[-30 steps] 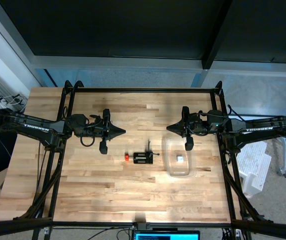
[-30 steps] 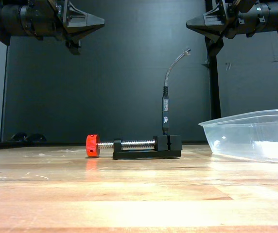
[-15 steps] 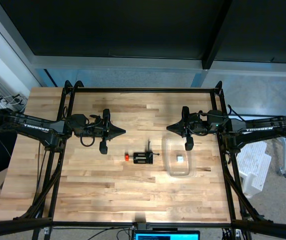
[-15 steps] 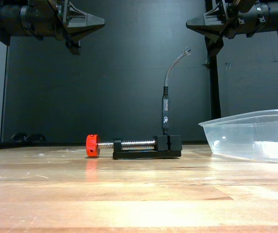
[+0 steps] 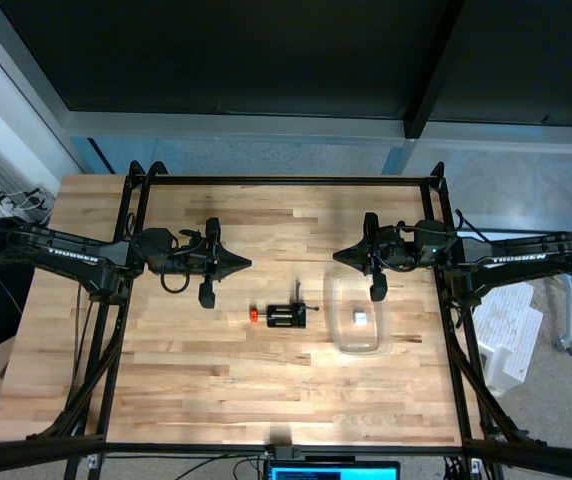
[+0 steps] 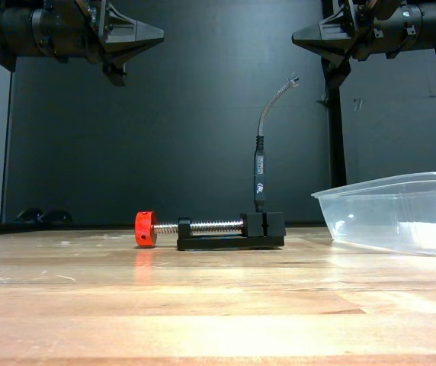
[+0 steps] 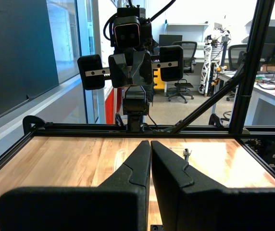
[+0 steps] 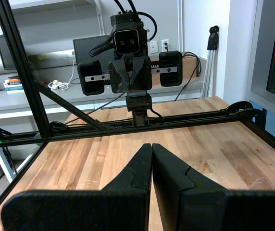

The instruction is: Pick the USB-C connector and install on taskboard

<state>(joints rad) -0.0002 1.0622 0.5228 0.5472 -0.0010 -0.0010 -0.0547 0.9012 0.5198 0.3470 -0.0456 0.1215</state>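
Black fingers of the left gripper were pressed together on nothing, held high over the left half of the desk. The right gripper, likewise closed and empty, hung high facing it from the right side. Below and between them, near the desk's middle, the USB-C connector stood upright in the taskboard, its braided tail curving up toward the right gripper's level. The install looked finished, so I judged this a parked hold, best done by keeping both arms high and clear of that tail so the plug was not tugged. A clear plastic tray sat near the taskboard, toward the desk's right edge. Against the pictures from a second earlier, nothing had shifted.
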